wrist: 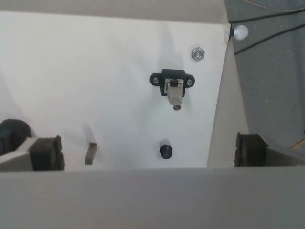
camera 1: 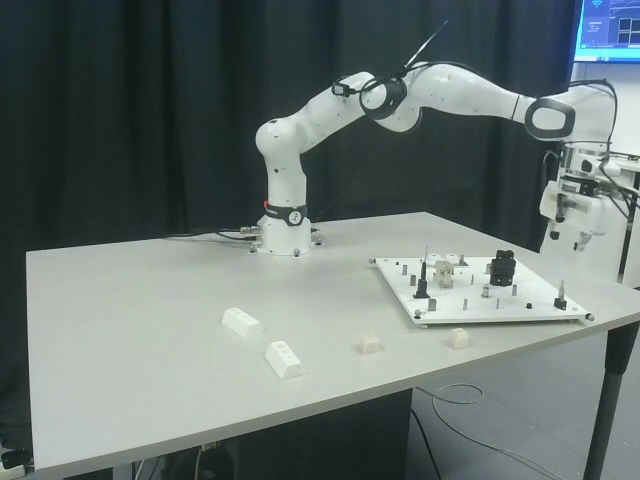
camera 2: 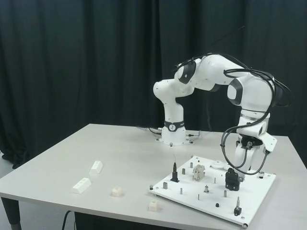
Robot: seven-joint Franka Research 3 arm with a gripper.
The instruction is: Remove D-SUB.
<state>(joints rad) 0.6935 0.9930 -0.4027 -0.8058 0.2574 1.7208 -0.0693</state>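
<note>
My gripper hangs open high above the white board, with nothing between its black fingertips. Below it a small grey plug sits in a black flanged socket near the board's edge. I cannot tell whether this is the D-SUB. The same part shows as a black base with a grey post near a board corner. In the room views the gripper is well above the board and touches nothing. A pale connector block stands mid-board.
On the board are a steel nut, a black peg, a small grey block and a black fixture. A tall post on a black base stands at its other side. Several white blocks lie on the grey table.
</note>
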